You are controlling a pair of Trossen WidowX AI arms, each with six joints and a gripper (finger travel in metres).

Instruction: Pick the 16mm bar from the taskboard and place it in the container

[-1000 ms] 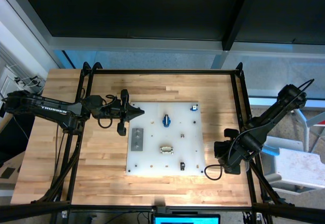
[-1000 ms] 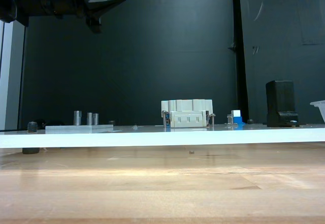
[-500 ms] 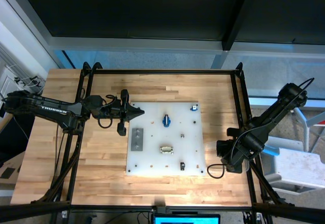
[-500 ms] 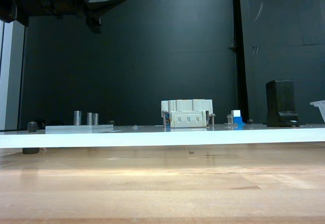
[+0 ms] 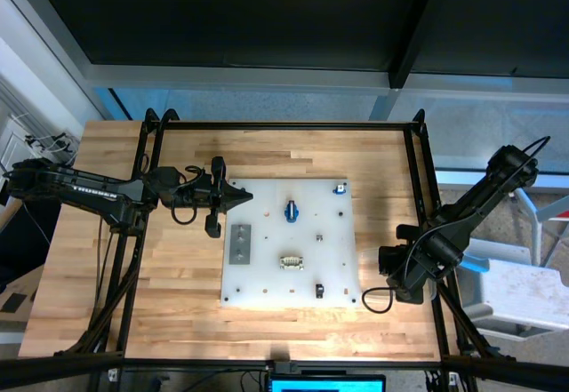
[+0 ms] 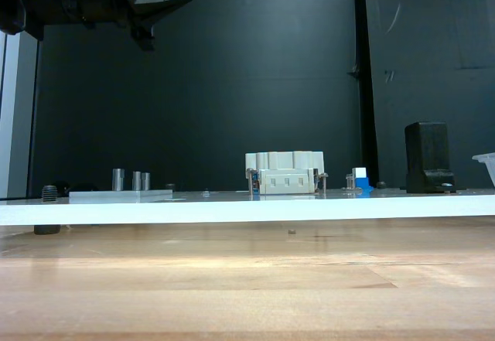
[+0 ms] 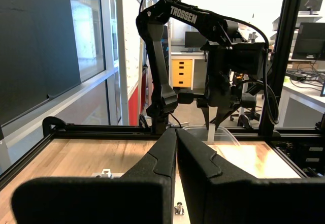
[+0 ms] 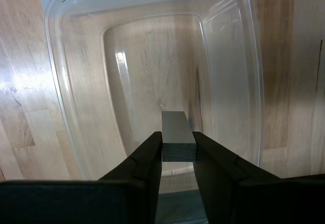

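— White taskboard (image 5: 289,241) in the high view, yes? Where are the two grippers?

— It lies in the middle of the wooden table (image 5: 178,312). The left gripper (image 5: 240,196) hangs over the board's far left corner. The right gripper (image 5: 397,276) is just beside the board's right edge, off the board.

— And from the low view?

— The left gripper is high above the board, pointing to the right. On the board's left part stands the grey block (image 6: 120,195). At the right edge one corner of the container (image 6: 486,158) shows.

— Left wrist view: any writing?

— On the right arm (image 7: 157,56) I read "TROSSEN" in white letters. The left gripper's fingers (image 7: 198,158) are pressed together with nothing between them. Across the table the bar (image 7: 210,132) hangs upright under the right gripper, its long axis vertical, over the container.

— Right wrist view?

— The right gripper's fingers (image 8: 216,158) clamp the grey bar from both sides. The bar points along the gripper, its far end toward the container's floor, inside the rim. I cannot tell if it touches the floor.
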